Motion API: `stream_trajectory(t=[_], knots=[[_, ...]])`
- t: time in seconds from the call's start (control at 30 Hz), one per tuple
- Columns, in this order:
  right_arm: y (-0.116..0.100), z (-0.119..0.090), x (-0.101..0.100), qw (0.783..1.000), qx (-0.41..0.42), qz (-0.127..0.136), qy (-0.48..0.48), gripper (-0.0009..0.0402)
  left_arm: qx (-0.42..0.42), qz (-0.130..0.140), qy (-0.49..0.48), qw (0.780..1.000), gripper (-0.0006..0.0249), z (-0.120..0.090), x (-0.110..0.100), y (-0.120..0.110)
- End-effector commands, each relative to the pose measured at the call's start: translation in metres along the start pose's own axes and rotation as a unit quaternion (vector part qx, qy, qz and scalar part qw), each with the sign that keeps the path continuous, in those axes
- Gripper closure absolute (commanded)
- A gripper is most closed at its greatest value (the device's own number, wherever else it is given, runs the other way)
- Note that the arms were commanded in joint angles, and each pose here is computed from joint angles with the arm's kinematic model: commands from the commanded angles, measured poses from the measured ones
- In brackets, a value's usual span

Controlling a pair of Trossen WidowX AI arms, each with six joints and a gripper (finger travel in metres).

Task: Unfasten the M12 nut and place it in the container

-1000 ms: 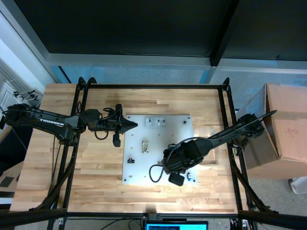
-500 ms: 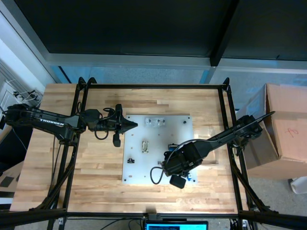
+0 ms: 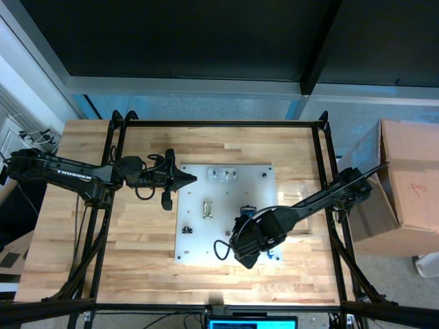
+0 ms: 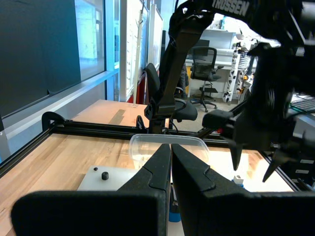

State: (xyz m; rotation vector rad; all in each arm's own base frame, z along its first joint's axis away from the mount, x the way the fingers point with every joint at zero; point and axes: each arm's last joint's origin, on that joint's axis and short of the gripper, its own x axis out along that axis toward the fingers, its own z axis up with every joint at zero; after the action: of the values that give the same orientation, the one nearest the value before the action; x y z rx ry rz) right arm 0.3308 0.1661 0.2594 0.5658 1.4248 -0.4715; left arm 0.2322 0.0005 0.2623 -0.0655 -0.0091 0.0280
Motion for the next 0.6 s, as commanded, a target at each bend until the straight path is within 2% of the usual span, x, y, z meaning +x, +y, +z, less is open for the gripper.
stream_trajectory(t=[0.03, 0.3, 0.6], knots=[[0.005, 0.002, 0.01, 1.0, -0.01, 0.0, 0.007, 0.015, 0.0, 0.0, 0.0, 1.0, 0.0243, 0.0, 0.0, 0.0], [0.015, 0.004, 0.037, 1.0, -0.013, -0.015, 0.017, 0.0142, 0.0, 0.0, 0.0, 1.0, 0.0243, 0.0, 0.0, 0.0], [0.024, 0.007, 0.061, 1.0, -0.014, -0.019, 0.02, 0.0142, 0.0, 0.0, 0.0, 1.0, 0.0243, 0.0, 0.0, 0.0]])
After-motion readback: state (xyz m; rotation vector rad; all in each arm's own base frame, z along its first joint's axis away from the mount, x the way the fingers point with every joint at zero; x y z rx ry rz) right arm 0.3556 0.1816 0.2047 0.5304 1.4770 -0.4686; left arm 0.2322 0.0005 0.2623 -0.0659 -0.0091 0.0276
